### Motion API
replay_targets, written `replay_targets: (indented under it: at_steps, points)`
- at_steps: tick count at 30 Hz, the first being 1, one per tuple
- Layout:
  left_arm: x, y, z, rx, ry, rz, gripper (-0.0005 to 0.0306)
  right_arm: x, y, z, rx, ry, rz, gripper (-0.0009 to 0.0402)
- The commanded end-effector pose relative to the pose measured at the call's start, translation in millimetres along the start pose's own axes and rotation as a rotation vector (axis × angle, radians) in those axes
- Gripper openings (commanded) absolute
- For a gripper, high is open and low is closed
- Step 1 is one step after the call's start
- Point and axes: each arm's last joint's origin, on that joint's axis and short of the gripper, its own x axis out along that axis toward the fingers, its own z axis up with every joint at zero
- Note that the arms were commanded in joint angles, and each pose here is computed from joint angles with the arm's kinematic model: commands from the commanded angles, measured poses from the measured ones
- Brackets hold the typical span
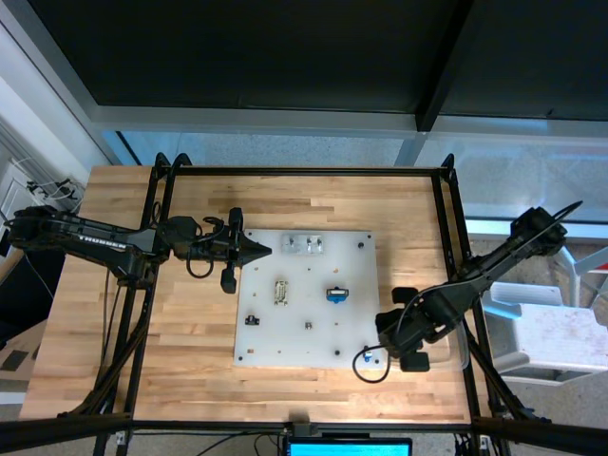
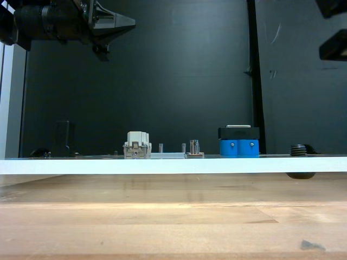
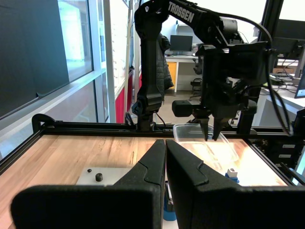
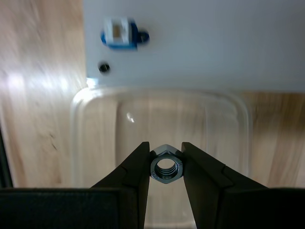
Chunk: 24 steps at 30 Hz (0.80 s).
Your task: Unfasten the M12 fastener and place in the container
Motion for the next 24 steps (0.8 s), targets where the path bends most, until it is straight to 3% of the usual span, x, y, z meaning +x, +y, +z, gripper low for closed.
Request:
replay_targets:
  at_steps: [1,8,15,19,24]
  points:
    - [0.0,0.0,0.2,0.000,-0.001,0.000,0.0000,6.0,0.3,-12.2,-0.029,0.017,-0.008,0.0012]
    - [0.0,0.0,0.2,0.000,-0.001,0.000,0.0000,14.4,-2.0,-32.3,-0.071,0.026,-0.007,0.0012]
    - [0.0,0.0,0.2,0.000,-0.001,0.000,0.0000,19.9,-5.4,-39.3,-0.080,0.043,-0.019,0.0012]
    - [0.0,0.1,0.2,0.000,-0.001,0.000,0.0000,22.2,-4.7,-39.2,-0.082,0.033,-0.010,0.0014]
    - [0.0,0.0,0.2,0.000,-0.001,0.000,0.0000,23.5,-3.6,-38.7,-0.084,0.021,0.000,0.0050]
